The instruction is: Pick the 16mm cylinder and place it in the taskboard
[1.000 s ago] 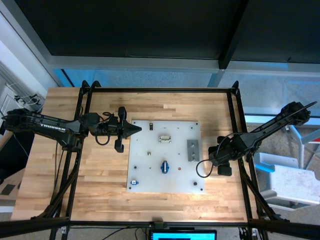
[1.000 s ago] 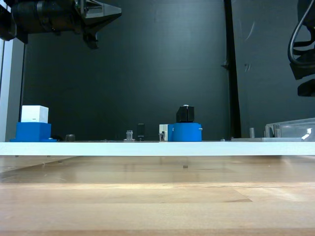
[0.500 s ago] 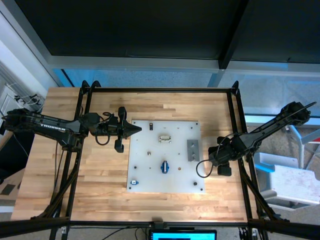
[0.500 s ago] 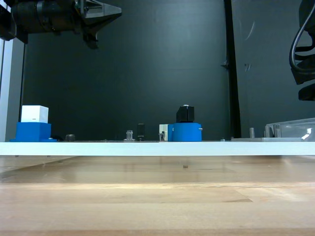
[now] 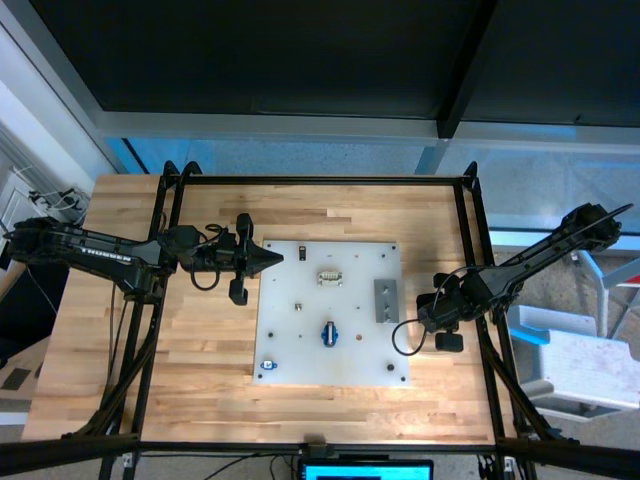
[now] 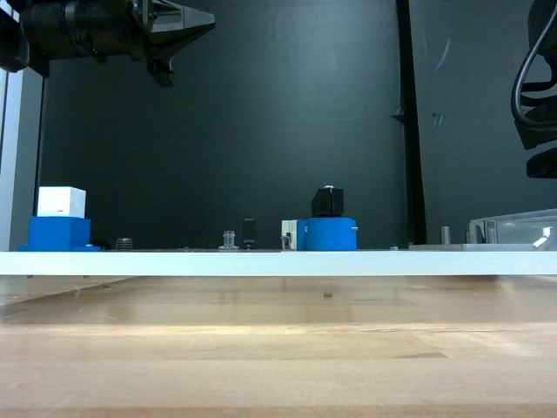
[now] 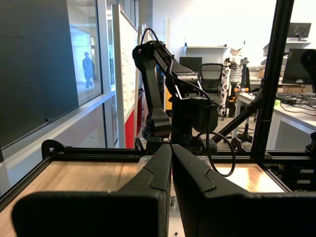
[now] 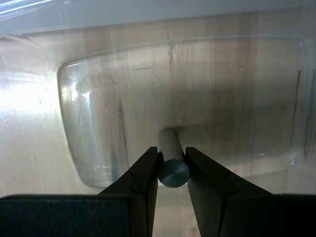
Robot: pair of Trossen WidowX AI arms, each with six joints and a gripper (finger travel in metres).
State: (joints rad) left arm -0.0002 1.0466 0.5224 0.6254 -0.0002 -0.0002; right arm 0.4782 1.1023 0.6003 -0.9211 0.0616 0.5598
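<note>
**Right gripper (image 8: 172, 157) shifts slightly, 16mm cylinder (image 8: 173, 165) clamped**

Since a second ago we see it nudged a little, right of the taskboard (image 5: 300, 340), narrowed onto the cylinder over the clear plastic tray (image 8: 79, 98). Our left gripper (image 5: 272, 258), fingers pressed together, hovers high by the taskboard's left edge.

High view looks down, low view level; both share the taskboard (image 5: 300, 345).
</note>
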